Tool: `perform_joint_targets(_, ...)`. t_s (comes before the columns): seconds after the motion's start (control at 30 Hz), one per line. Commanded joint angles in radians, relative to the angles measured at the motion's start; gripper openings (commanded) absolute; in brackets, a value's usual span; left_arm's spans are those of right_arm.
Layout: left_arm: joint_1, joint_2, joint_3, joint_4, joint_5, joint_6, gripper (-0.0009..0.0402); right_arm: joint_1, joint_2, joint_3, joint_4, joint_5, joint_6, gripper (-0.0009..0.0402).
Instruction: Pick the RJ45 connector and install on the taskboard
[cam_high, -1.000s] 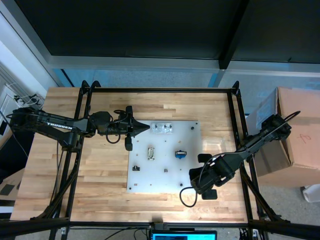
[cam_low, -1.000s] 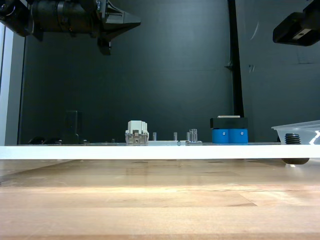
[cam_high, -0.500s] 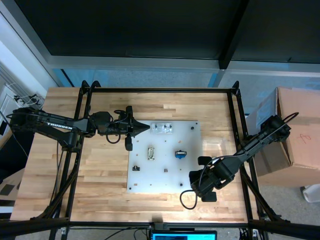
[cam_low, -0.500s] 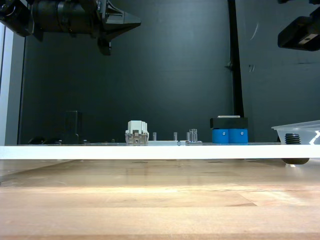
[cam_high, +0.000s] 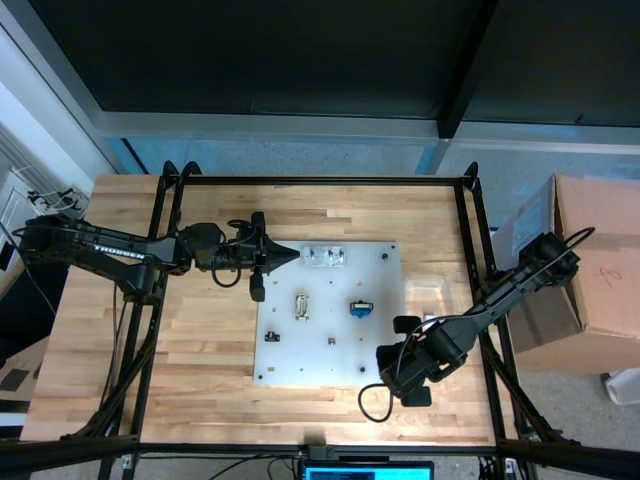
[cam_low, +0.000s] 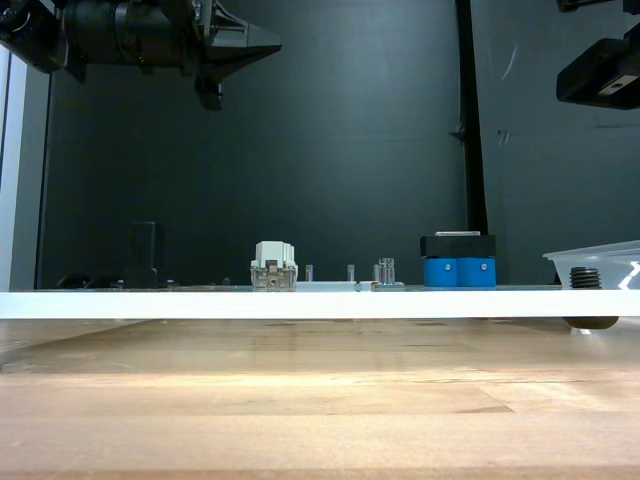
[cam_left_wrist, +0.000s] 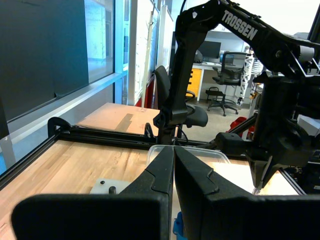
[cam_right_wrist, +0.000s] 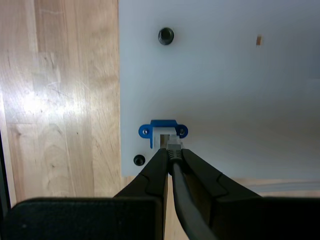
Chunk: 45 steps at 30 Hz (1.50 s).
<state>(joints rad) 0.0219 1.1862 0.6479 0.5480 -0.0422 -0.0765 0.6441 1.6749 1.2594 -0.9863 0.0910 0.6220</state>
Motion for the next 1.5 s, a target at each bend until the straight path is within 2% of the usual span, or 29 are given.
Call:
perform_joint_targets(0.03, 0.0, 0.0, 0.0, 0.0, 0.0, 0.0, 0.0, 0.0, 0.004, -0.023, 0.023, -0.006, 0.0, 0.0)
perform_joint_targets(0.87, 0.0, 0.0, 0.0, 0.0, 0.0, 0.0, 0.0, 0.006, 0.001, -0.026, 0.032, -0.006, 0.006, 0.0)
perform_joint_targets(1.23, 0.0, 0.0, 0.0, 0.0, 0.0, 0.0, 0.0, 0.004, -0.034, 0.022, -0.021, -0.003, -0.01, 0.0)
perform_joint_targets(1.5, 0.0, 0.0, 0.0, 0.0, 0.0, 0.0, 0.0, 0.006, -0.035, 0.055, -0.034, 0.022, -0.01, 0.0)
